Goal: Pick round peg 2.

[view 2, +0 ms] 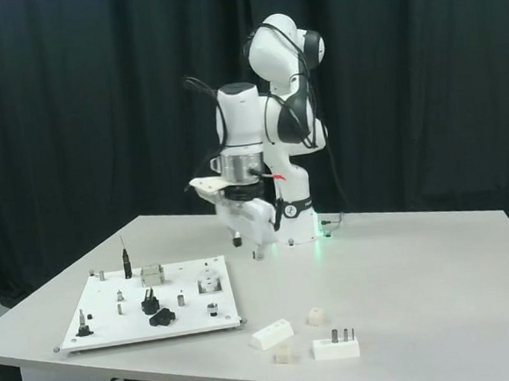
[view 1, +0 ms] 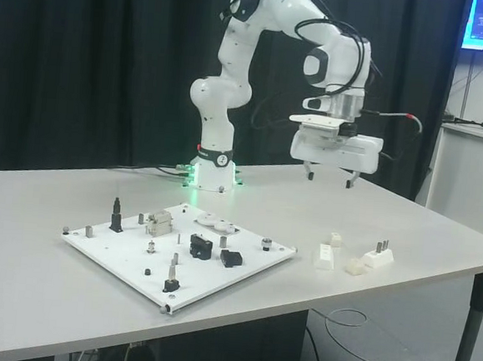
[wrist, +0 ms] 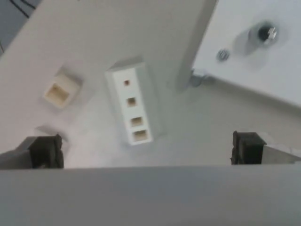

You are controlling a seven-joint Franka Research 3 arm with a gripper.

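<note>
— Where's the pincer (view 1: 328,181)?
— Hanging high over the counter (view 1: 56,199), its 2 fingers wide apart with nothing between them.
— And the peg?
— 2 pegs (view 1: 382,244) stand upright in a small white block (view 1: 377,259) near the counter's edge, at 3 o'clock from the white board (view 1: 260,260) in the first room view. I can't tell which is round peg 2.

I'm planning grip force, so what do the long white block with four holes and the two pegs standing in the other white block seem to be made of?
The long white block looks like matte plastic, perhaps printed: dull, even surface with no glint and crisp square holes. The two pegs look like grey metal, darker than their white holder block, though they show too small to be sure. The gripper hangs open, well above the table.
</note>
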